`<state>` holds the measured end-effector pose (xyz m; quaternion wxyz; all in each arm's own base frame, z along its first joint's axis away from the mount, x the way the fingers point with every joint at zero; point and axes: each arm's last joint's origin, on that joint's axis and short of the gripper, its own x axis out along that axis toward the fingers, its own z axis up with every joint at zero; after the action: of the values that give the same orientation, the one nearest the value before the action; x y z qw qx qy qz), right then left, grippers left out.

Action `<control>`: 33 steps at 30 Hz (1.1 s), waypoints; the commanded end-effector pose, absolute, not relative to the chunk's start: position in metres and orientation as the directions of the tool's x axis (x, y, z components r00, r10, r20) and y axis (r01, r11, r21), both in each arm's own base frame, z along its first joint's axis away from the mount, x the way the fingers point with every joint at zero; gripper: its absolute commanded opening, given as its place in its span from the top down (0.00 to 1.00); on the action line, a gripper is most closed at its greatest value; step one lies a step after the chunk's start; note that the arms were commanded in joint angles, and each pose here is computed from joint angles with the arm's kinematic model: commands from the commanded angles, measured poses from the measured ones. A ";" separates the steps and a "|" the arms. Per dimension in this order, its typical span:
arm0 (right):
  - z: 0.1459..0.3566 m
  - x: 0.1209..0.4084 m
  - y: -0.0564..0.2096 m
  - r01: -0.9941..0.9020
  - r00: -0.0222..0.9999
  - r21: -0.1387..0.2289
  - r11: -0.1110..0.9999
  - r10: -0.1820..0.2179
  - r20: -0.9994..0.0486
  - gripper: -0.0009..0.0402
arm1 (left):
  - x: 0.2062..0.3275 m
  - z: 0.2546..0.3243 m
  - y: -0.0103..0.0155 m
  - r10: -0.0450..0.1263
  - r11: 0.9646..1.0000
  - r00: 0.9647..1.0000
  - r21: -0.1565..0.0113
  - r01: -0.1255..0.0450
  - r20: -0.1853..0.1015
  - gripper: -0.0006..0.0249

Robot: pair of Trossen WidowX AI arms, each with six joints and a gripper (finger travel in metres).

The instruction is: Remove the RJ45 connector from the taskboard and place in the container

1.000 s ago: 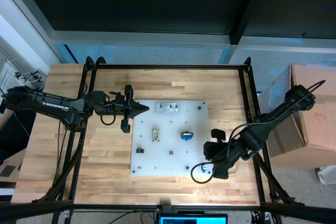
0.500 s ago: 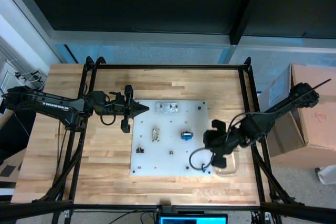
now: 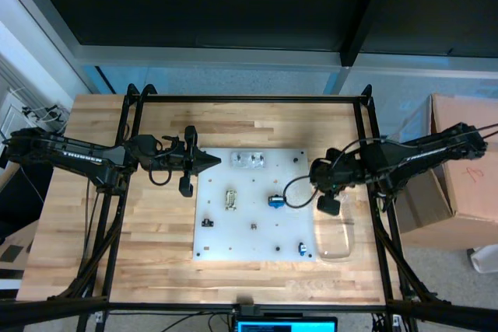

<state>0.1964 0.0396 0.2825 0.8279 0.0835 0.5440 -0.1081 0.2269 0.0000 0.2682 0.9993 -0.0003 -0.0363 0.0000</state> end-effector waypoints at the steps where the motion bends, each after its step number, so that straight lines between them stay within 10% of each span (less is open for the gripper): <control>1: 0.281 0.187 0.027 0.290 0.362 0.002 0.957 -0.107 -0.926 0.98 | 0.227 0.2682 0.0000 0.000 1.000 0.997 0.000 0.000 0.073 0.97; 17: 0.257 0.141 -0.017 0.338 0.227 -0.088 0.937 -0.172 -0.959 0.98 | 0.227 0.2682 0.0000 0.000 1.000 0.997 0.000 0.000 0.073 0.97; 23: 0.251 0.137 -0.024 0.330 0.202 -0.066 0.942 -0.138 -0.970 0.97 | 0.227 0.2682 0.0000 0.000 1.000 0.997 0.000 0.000 0.073 0.98; 33: 0.249 0.132 -0.032 0.332 0.162 -0.080 0.940 -0.140 -0.977 0.67 | 0.227 0.2682 0.0000 0.000 1.000 0.997 0.000 0.000 0.073 0.98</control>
<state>0.1319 -0.0319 0.2491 0.7596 0.0754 0.6274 -0.1541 0.2269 0.0000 0.2680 0.9994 -0.0001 -0.0359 0.0000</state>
